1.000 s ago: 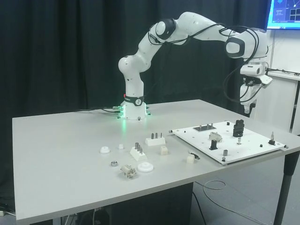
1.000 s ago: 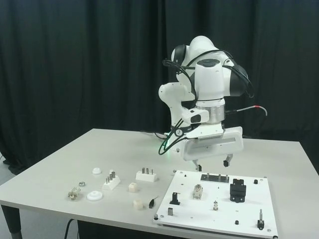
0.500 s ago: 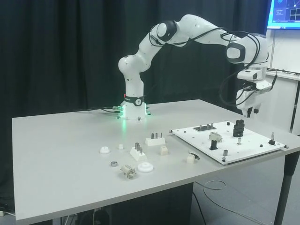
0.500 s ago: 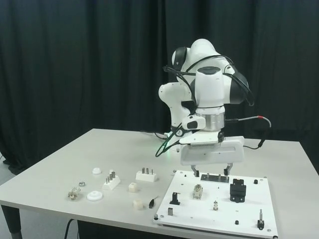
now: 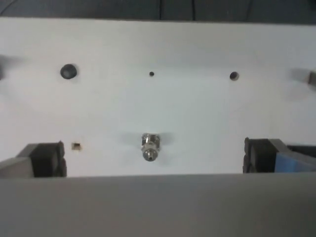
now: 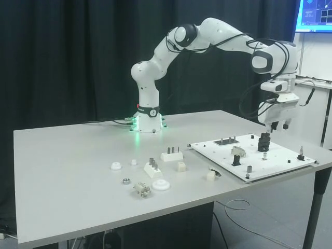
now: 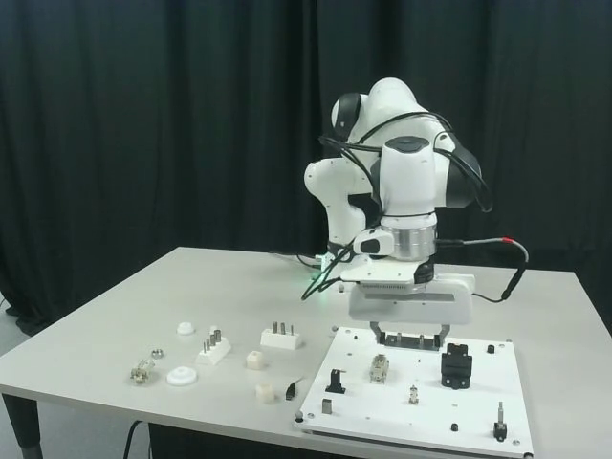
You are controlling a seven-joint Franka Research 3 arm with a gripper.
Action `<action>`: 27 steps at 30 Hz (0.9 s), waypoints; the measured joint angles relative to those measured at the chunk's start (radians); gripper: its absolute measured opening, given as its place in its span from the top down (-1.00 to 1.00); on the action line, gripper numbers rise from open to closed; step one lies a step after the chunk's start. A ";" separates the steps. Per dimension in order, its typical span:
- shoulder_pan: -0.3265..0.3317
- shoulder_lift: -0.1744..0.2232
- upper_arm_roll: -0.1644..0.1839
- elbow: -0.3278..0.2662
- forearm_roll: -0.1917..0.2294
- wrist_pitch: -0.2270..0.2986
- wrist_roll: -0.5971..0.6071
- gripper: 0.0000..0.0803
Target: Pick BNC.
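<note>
White board (image 7: 478,421) is lying on the grey table (image 6: 67,155) near its edge, w/ the arm reaching out over it. The gripper (image 7: 411,337) is hanging above the board, not touching anything, fingers spread wide apart and holding nothing; in the wrist view the two black fingertips (image 5: 47,159) are sitting far out to either side. Between them, right under the wrist cam, the BNC (image 5: 150,146) is standing upright on the board as a small metal stub; from the second room view it's showing as a tiny post (image 7: 413,393) near the board's middle, below the gripper. Beside it on the board a black block (image 7: 456,364) is standing, plus a small metal fitting (image 7: 380,368) and a black bracket (image 7: 335,382) further along. A black pin (image 7: 499,418) is sticking up at the board's near corner. Off the board, on the bare tabletop, approx. a dozen loose bits are lying spread out: a white gear (image 6: 161,185), a white block with pegs (image 6: 172,154), a metal connector (image 6: 141,189). Green light is glowing at the arm's base (image 6: 146,123).
</note>
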 joint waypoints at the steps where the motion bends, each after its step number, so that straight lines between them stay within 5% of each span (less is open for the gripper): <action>1: 0.002 0.001 0.000 0.000 0.000 0.000 0.013 -0.99; 27: 0.041 0.036 0.000 -0.004 -0.055 -0.009 0.464 -0.99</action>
